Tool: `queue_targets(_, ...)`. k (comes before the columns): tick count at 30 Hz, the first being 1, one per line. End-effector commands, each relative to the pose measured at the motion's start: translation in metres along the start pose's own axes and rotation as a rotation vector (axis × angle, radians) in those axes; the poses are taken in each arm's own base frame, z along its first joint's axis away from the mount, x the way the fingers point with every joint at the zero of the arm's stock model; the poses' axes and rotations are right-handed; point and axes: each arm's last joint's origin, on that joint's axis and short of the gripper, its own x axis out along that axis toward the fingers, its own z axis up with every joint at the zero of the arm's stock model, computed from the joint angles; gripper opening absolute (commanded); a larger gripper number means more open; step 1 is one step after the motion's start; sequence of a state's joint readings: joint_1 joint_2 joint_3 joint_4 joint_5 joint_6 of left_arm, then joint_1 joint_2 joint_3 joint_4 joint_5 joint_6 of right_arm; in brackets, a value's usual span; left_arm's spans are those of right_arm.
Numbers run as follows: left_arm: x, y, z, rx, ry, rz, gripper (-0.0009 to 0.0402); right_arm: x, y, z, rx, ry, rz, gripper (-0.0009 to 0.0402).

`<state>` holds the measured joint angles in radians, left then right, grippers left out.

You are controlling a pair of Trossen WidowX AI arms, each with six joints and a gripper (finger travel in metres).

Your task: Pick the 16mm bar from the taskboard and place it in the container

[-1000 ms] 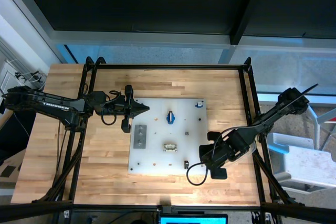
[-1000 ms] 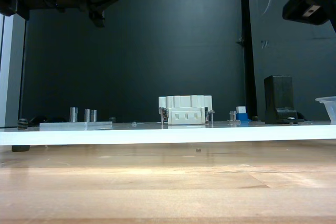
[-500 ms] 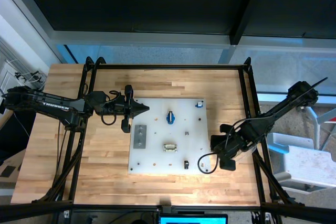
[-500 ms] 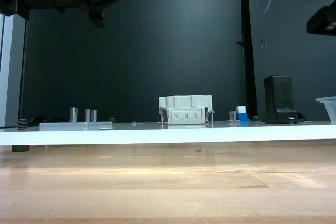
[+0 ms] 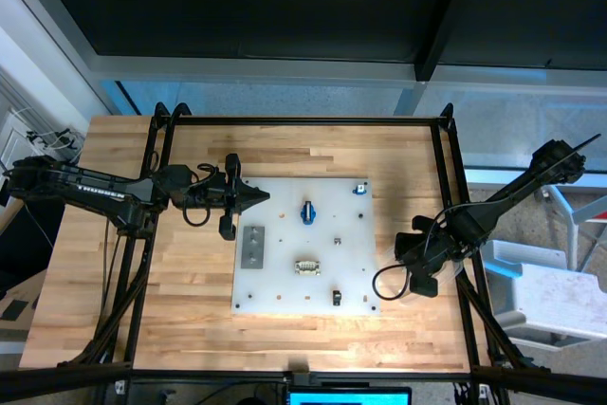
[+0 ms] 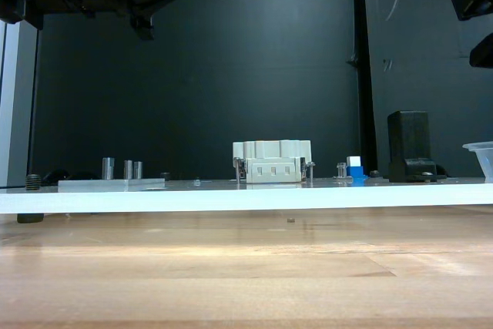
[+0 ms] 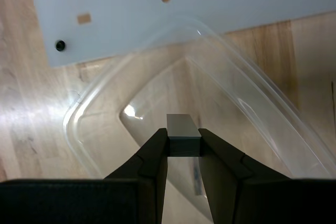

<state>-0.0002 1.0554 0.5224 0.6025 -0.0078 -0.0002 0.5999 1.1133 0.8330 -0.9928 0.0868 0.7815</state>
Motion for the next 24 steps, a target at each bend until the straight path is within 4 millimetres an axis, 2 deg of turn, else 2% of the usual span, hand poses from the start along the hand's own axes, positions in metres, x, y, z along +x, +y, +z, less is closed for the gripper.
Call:
queue_targets(1, 0.0001, 0.0000, 0.0001, 0.000, 0.000, 0.000, 0.0000, 0.0017, -0.0010, -0.0012, -0.001, 0.005, -0.006, 0.0009)
queue_targets(7, 0.0000, 0.0001, 0.0002, 0.000, -0.001, 0.000, 0.0000, 0.0017, -0.0010, -0.0012, -0.001, 0.004, -0.006, 0.0029)
queue_targets(24, 0.0001, 0.0000, 0.0001, 0.000, 0.000, 0.000, 0.0000, 0.0017, -0.0012, -0.0005, -0.001, -0.015, -0.021, 0.0180)
